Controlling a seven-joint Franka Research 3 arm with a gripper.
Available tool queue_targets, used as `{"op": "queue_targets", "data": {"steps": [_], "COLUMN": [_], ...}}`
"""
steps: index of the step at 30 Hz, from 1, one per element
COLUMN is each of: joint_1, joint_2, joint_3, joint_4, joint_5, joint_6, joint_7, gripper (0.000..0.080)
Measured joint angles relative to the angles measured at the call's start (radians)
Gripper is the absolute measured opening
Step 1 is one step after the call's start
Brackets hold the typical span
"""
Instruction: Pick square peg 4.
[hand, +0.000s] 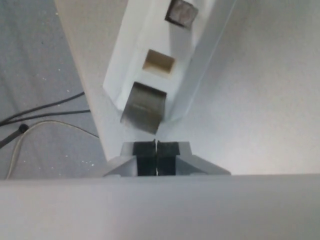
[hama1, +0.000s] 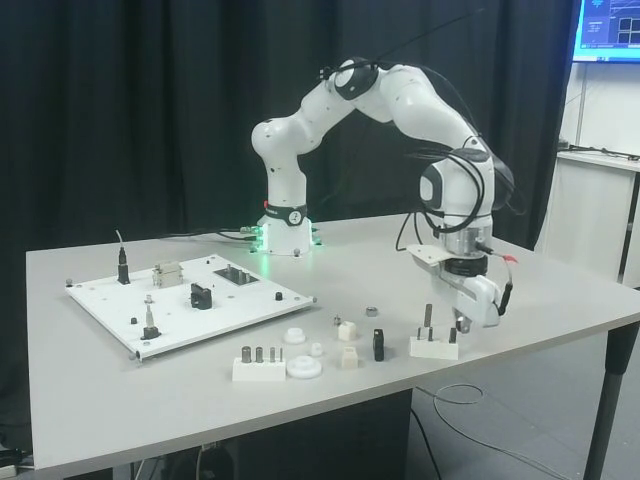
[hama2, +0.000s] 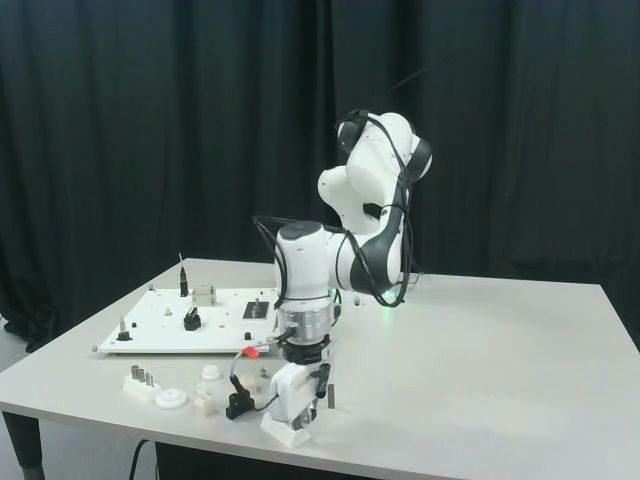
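My end effector (hand: 156, 157) hangs just above the near end of the small white rectangular peg holder (hand: 150, 55) that sits near the front edge of the grey desk (hama1: 560, 290). In the wrist view my two black fingertip pads meet with only a thin seam between them, so the fingers are together and hold nothing.

The wrist view shows three stations along the holder: a grey square metal peg (hand: 145, 107) closest to my fingertips, an empty square socket (hand: 159, 63) in the middle, and a second dark square peg (hand: 181, 12) at the far end. In the first room view the holder (hama1: 433, 347) carries two upright pegs, and my end effector (hama1: 463, 322) sits just beside the nearer one (hama1: 455, 334). Nothing marks the pegs by number, so I judge the peg beneath my fingertips to be square peg 4, but I cannot confirm it.

By my reading, the approach is nearly done and the pick itself has not begun: the peg stands seated in its socket, untouched. Left to do are spreading the fingers, lowering them around the peg's flat sides, clamping, and lifting it straight out.
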Motion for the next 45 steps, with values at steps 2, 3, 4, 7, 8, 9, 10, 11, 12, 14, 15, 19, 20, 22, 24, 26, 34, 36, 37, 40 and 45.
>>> {"op": "queue_targets", "data": {"steps": [2,3,4,7,8,9,10,11,12,14,15,19,20,22,24,26,34,36,37,40,45], "joint_1": [0.000,0.000,0.000,0.001,0.001,0.001,0.002,0.002,0.003,0.005,0.005,0.006,0.006,0.006,0.007,0.008,0.009,0.009,0.010,0.013,0.023], "joint_2": [-0.002,-0.004,-0.005,-0.007,-0.007,-0.007,-0.007,-0.007,-0.007,-0.007,-0.007,-0.007,-0.007,-0.007,-0.007,-0.007,-0.007,-0.007,-0.007,-0.007,-0.007], "joint_3": [-0.003,-0.004,-0.006,-0.012,-0.014,-0.016,-0.018,-0.020,-0.022,-0.025,-0.026,-0.028,-0.028,-0.028,-0.028,-0.028,-0.030,-0.033,-0.034,-0.042,-0.061], "joint_4": [0.007,0.011,0.014,0.026,0.029,0.033,0.036,0.039,0.041,0.046,0.048,0.054,0.055,0.057,0.058,0.059,0.068,0.072,0.074,0.078,0.080], "joint_5": [0.000,0.000,0.000,0.000,0.000,0.000,0.000,0.000,0.000,0.000,0.000,0.000,0.000,0.000,0.000,0.000,0.000,0.000,0.000,0.001,0.005], "joint_6": [-0.017,-0.025,-0.033,-0.055,-0.062,-0.069,-0.073,-0.077,-0.082,-0.089,-0.091,-0.102,-0.104,-0.105,-0.105,-0.105,-0.105,-0.105,-0.105,-0.105,-0.106], "joint_7": [0.004,0.005,0.006,0.008,0.009,0.010,0.012,0.013,0.014,0.015,0.015,0.015,0.015,0.015,0.015,0.015,0.025,0.031,0.034,0.038,0.048], "gripper": [0.0009,0.0009,0.0009,0.0002,0.0002,0.0002,0.0002,0.0002,0.0002,0.0002,0.0002,0.0001,0.0001,0.0001,0.0001,0.0001,0.0265,0.0265,0.0265,0.0265,0.0768]}}
